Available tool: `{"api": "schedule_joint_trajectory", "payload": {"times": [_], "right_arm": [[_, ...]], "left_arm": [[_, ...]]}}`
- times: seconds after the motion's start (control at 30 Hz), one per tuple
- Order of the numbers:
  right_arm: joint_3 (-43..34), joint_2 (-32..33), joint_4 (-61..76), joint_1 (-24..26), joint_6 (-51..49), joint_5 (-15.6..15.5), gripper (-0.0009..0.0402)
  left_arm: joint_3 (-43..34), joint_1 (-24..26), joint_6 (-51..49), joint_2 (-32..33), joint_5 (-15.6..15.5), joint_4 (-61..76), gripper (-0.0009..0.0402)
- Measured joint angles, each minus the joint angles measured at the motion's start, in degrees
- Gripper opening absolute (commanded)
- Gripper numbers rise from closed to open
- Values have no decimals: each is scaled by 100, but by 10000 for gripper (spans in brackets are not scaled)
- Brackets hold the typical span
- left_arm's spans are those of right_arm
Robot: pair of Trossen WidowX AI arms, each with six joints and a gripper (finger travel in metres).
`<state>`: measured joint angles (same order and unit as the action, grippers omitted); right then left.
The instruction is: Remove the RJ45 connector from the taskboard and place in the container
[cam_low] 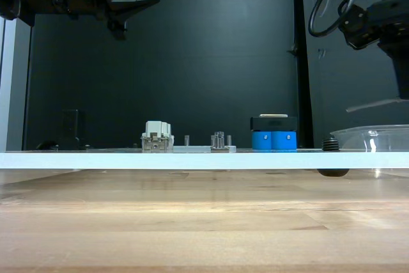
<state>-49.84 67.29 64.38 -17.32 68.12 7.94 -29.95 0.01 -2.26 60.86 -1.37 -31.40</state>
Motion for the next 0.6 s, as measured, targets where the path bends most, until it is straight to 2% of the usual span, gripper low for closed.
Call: {"api": "schedule_joint_trajectory", "payload": {"times": [0.23, 0.4, 0.6], "right_arm": [[129, -313, 437, 776, -715, 153, 24], [245, -358, 575, 1139, -1185, 151, 88], [291, -358, 597, 1311, -1469, 151, 175]], "left_arm": [[0, 0, 0, -2, 0, 2, 0], [2, 0, 0, 0, 0, 0, 0], [0, 0, 0, -2, 0, 0, 0]]}}
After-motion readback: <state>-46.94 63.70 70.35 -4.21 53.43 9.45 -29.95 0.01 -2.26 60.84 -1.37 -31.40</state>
